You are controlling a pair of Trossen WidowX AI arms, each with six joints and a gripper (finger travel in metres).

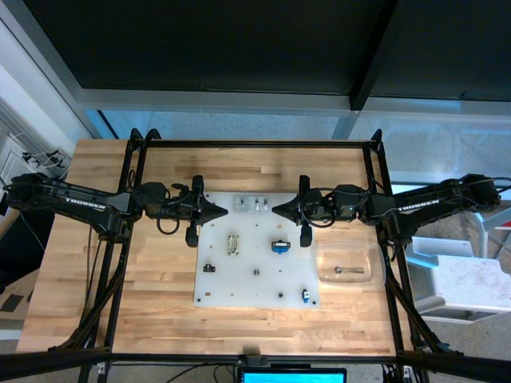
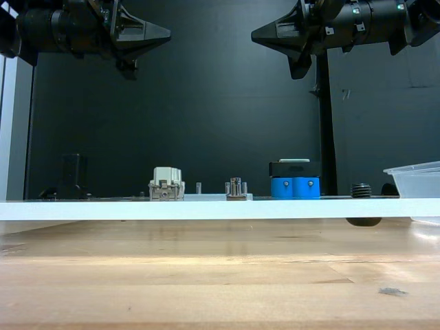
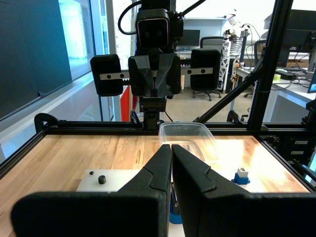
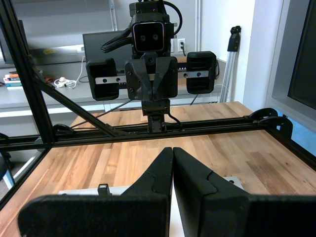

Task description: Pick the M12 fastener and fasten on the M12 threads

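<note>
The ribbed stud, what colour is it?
Stud: black, best in low view. Left gripper, right gripper hang above the board.

Left gripper (image 1: pixel 224 211), right gripper (image 1: pixel 275 210) — aloft, jaws together

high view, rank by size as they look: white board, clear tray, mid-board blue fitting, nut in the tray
1. white board
2. clear tray
3. blue fitting
4. nut, by far the tiniest

Both shut, the left gripper and right gripper hang above the board's far edge.
</note>
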